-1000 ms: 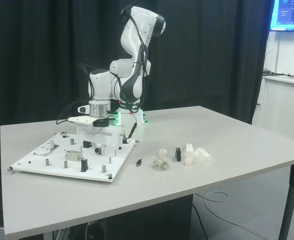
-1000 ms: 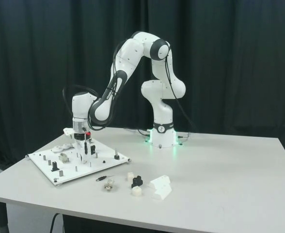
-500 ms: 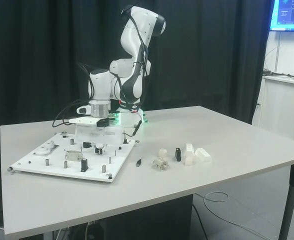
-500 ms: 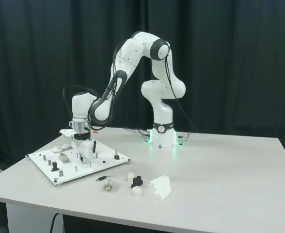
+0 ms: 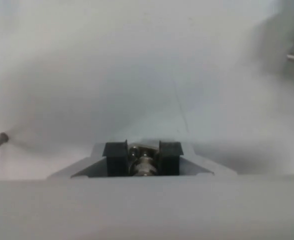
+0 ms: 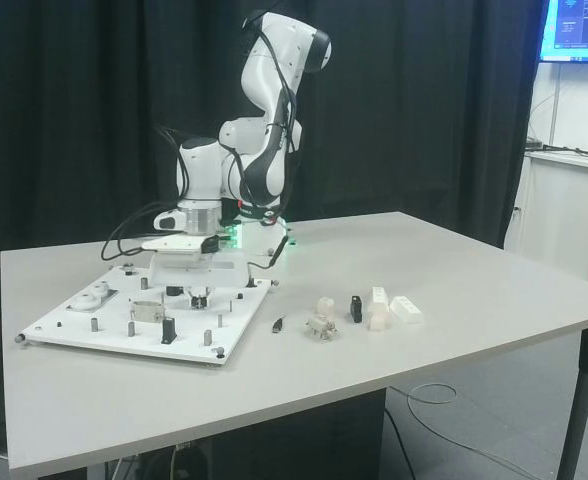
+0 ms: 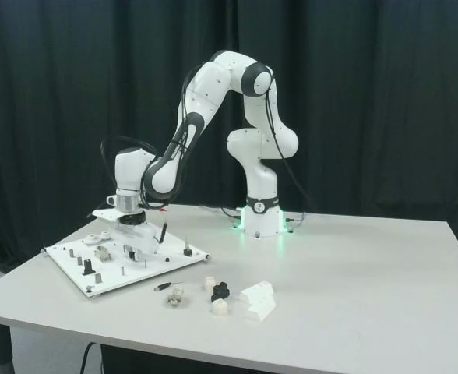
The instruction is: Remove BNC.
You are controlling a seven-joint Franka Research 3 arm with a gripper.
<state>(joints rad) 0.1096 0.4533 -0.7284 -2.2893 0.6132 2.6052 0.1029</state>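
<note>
The BNC [image 5: 144, 162] sits pinched between the two black pads [image 5: 115, 157] of the gripper [image 6: 196, 292], which hangs low over the far half of the white board [image 6: 84, 335]. From the room I cannot tell if the plug is already free from its post. I think a good way is to lift straight up, slowly, keeping the pinch firm, so the plug does not tilt or catch. Loose parts [image 6: 367, 308] lie on the table [image 6: 474, 290] beside the board's right edge, well apart.
</note>
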